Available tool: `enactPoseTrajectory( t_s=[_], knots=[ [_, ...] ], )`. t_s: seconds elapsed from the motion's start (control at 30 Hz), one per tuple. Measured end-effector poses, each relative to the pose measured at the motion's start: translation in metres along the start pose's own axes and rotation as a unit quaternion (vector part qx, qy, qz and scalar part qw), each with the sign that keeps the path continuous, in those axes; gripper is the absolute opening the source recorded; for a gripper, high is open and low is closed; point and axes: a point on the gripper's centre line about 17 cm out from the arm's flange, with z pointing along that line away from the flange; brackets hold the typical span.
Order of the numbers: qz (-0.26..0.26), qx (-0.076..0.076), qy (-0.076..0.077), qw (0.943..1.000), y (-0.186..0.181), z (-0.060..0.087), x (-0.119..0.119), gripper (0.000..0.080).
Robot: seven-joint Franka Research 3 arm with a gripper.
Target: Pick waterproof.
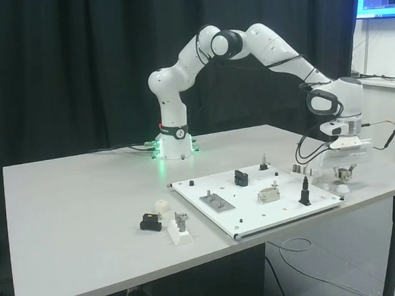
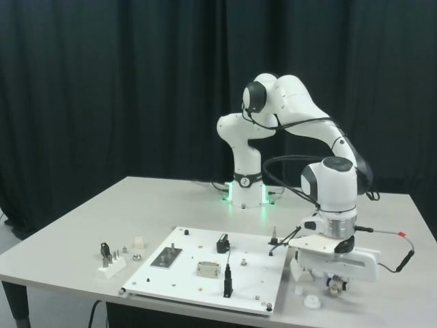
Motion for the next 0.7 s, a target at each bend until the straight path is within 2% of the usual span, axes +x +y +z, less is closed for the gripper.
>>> enactPoseTrajectory(
  t_s=[0.37, 0.7],
  knots=[
    [0.0, -0.009, -0.014, 0.9999, 0.0, -0.025, 0.004, 0.0316],
    [-0.004, -0.012, -0.013, 0.9998, 0.002, -0.033, 0.009, 0.0316]
  ],
)
